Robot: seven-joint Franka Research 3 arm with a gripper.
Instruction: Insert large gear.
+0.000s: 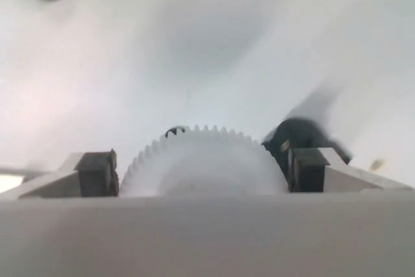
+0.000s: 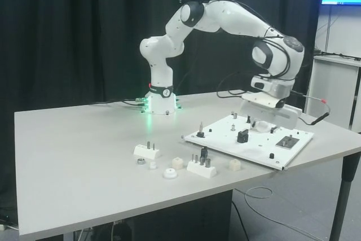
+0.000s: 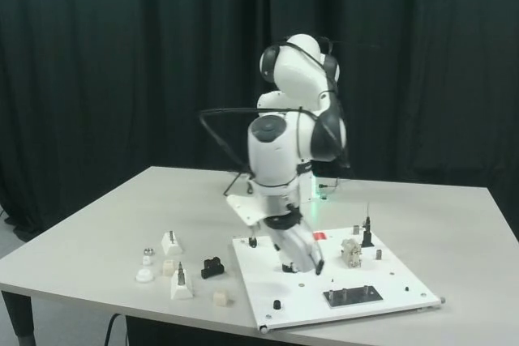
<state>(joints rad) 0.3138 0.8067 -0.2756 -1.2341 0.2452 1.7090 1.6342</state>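
Grey table carries small loose parts nearest the front; beyond them lies the white board; low over it the gripper clamps the large gear between its fingers, teeth edge outward, flat face toward the board.

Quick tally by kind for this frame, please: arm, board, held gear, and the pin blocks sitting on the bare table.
robot arm: 1
white board: 1
large gear between the fingers: 1
white blocks with pins: 2
Total: 5

Black block just beside claw
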